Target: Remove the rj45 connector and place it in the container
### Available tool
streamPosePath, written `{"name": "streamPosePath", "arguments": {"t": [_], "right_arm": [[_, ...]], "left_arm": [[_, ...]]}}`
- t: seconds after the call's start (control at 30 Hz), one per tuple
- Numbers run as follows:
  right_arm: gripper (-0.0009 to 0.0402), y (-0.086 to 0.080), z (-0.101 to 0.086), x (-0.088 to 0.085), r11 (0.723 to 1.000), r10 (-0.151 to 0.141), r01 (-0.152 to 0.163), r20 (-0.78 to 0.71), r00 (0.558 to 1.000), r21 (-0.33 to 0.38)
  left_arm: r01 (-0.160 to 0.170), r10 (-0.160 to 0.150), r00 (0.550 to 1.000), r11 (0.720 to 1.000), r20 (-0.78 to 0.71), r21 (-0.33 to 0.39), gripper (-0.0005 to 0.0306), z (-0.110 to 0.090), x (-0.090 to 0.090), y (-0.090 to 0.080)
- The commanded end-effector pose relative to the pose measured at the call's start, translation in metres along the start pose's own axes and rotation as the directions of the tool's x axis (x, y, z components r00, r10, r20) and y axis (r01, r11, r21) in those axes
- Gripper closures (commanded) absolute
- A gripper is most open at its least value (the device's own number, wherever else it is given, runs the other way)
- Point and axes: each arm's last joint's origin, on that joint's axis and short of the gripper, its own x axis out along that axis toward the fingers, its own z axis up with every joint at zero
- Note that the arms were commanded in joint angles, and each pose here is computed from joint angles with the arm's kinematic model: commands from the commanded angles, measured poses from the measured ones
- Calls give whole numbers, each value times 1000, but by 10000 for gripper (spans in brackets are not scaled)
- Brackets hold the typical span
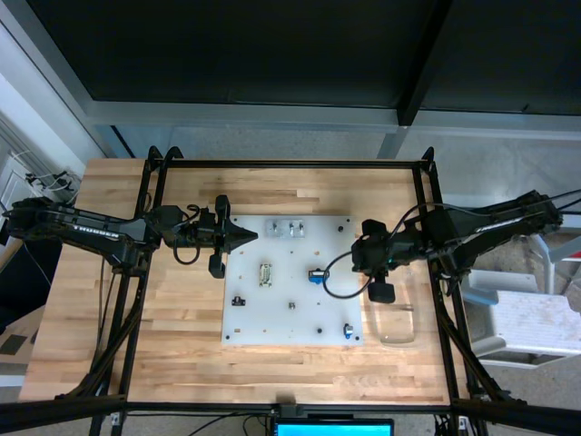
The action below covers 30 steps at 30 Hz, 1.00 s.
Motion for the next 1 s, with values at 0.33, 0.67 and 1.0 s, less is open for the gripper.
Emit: {"name": "streamPosePath", "arguments": {"t": [0.33, 0.67, 1.0], "right_arm": [[393, 49, 3, 14, 1000, 10, -11, -165, 986, -5], [393, 82, 2, 30, 1000, 8, -11, -234, 972, -11], [320, 95, -4, 43, 1000, -8, 2, -277, 961, -20]], "left_arm": [[0, 0, 1000, 1000, 0, 0, 300, 0, 0, 0], [0, 0, 1000, 1000, 0, 0, 300, 0, 0, 0], [0, 0, 1000, 1000, 0, 0, 300, 0, 0, 0]]}}
